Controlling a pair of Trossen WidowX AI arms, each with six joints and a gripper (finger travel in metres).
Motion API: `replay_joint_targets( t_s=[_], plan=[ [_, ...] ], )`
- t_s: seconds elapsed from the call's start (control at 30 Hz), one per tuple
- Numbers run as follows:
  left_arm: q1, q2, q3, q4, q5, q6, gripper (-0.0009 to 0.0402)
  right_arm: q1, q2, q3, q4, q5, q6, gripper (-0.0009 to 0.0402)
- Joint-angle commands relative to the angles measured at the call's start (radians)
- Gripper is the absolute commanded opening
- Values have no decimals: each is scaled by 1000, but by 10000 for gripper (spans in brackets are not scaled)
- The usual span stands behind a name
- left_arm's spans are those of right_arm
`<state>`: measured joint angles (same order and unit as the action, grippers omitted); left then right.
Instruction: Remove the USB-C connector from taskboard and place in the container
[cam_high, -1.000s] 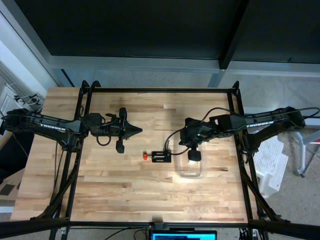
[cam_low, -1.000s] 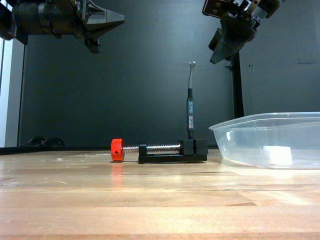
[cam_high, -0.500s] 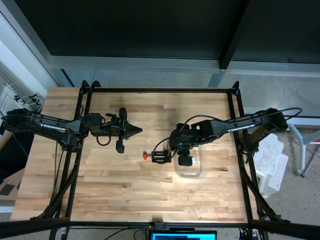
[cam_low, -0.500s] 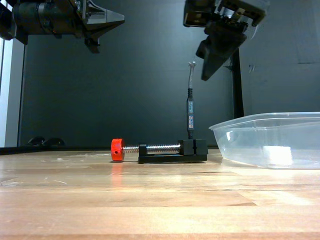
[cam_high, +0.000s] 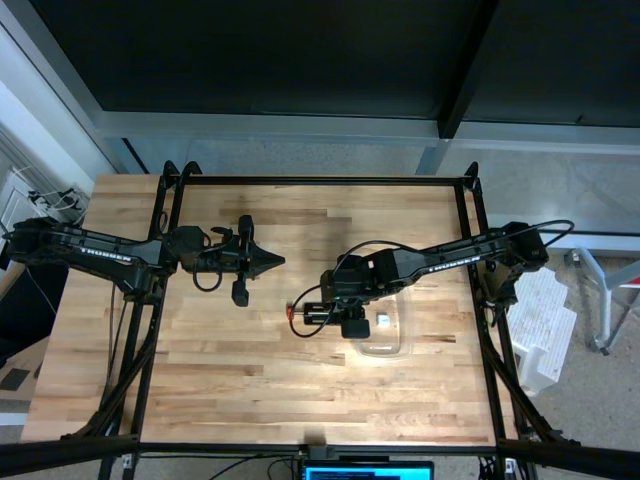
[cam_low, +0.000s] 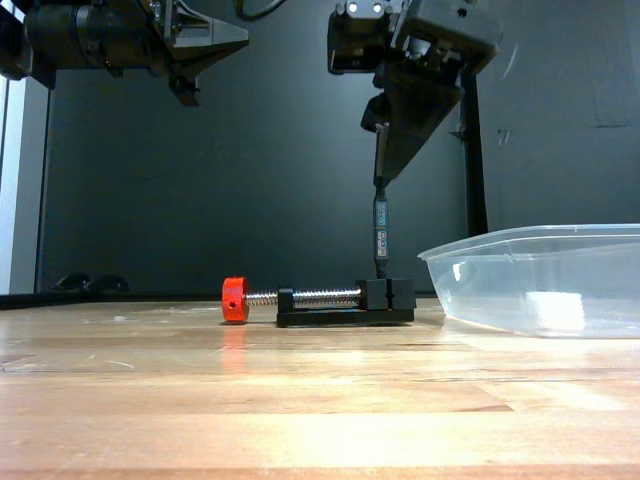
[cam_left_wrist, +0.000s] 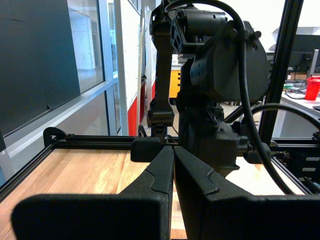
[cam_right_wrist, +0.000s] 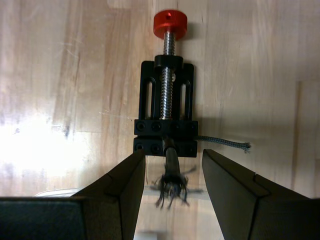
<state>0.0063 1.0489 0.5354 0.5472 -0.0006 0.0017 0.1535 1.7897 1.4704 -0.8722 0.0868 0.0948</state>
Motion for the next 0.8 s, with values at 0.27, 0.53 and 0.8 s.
replay_joint_targets(
  t_s=[0.27, 0.53, 0.8],
  plan=[
    [0, 0, 0, 0, 0, 0, 0, 1, 53, -3, 32, 0, -7, 155],
    [0, 0, 0, 0, 0, 0, 0, 2, 55, -23, 42, 1, -6, 125],
    [0, 0, 0, 0, 0, 0, 0, 4, 54, -23, 56, 1, -2, 91]
  ],
)
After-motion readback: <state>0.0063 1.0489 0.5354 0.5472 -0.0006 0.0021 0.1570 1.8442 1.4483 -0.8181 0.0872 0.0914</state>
